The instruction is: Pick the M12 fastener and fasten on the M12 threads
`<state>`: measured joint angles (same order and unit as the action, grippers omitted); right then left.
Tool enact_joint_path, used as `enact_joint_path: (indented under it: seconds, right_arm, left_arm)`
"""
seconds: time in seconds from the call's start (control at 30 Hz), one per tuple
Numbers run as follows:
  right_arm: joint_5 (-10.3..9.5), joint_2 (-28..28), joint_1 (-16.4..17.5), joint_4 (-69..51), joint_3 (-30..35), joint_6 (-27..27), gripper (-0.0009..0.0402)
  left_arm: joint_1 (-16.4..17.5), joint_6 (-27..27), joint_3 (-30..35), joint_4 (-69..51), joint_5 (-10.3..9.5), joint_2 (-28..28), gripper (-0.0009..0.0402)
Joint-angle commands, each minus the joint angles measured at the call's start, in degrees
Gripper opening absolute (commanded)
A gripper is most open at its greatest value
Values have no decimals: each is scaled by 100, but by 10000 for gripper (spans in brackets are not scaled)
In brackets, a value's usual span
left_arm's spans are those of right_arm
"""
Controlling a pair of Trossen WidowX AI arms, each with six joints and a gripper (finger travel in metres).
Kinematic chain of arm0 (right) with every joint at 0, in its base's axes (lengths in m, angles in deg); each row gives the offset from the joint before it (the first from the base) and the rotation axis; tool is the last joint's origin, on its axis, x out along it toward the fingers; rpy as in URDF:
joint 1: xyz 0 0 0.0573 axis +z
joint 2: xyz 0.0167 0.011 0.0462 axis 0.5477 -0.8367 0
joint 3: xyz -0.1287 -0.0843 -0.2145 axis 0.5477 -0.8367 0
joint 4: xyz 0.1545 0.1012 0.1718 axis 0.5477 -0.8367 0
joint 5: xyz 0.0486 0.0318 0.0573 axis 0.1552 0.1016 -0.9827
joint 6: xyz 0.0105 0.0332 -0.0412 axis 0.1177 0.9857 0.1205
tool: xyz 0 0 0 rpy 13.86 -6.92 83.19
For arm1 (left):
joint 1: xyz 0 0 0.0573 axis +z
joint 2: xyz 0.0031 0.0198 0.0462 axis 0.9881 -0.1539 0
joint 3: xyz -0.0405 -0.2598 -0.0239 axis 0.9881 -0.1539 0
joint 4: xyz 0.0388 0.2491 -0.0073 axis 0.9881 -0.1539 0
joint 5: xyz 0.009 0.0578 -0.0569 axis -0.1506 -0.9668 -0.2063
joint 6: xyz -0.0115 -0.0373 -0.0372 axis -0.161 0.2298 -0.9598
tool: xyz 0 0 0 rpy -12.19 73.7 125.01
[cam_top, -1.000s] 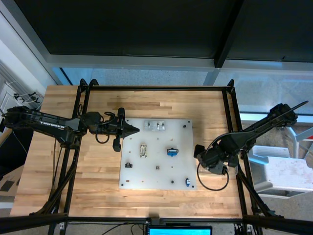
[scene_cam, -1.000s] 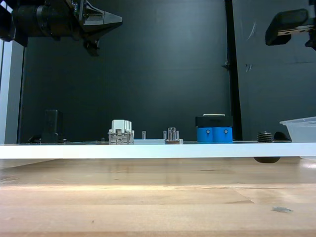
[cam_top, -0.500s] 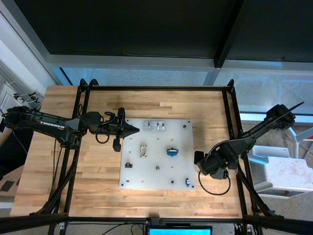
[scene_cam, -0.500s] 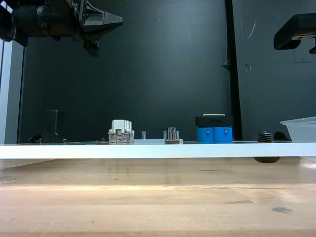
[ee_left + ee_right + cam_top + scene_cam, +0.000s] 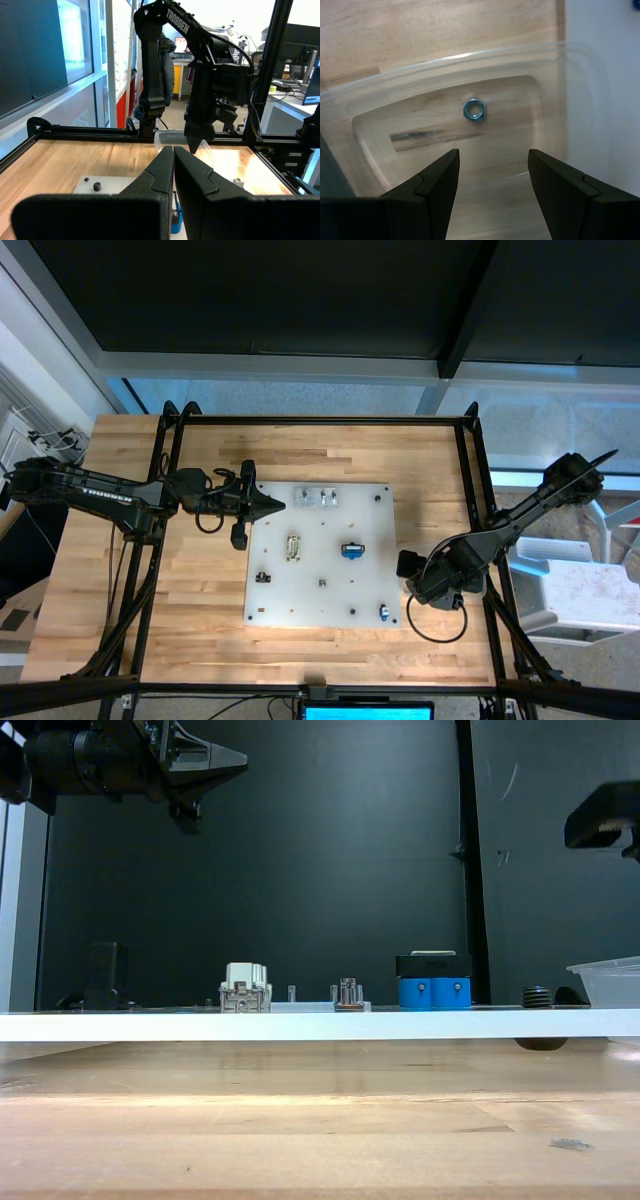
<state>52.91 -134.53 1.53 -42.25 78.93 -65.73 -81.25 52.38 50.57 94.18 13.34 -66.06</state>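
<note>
M12 nut (image 5: 474,109) in tray (image 5: 420,65) beneath spread right end effector (image 5: 493,155); left end effector (image 5: 173,149) closed above board (image 5: 370,530).

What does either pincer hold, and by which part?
Nothing. Right pincer hangs open above the nut in the clear tray; left pincer, shut and empty, hovers at the board's left edge.

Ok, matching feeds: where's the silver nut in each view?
High: unseen; right claw hangs beside the white board.
Low: unseen; clear tray wall shows.
Left wrist: unseen; left claw, above the white board's left edge, faces the tray.
Right wrist: nut on tray floor, beyond right claw.
Shared landmark: the white board.
</note>
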Motion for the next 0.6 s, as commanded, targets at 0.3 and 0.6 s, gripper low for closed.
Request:
enact_joint_path:
  seconds: [0.3, 0.6]
  right_arm:
    - [-48, -149, 83, 308, -273, 297, 190]
    - [-59, -321, 138, 651, -372, 455, 196]
  left_arm:
    - [2, 2, 0, 2, 2, 0, 0]
    - [2, 2, 0, 2, 2, 0, 0]
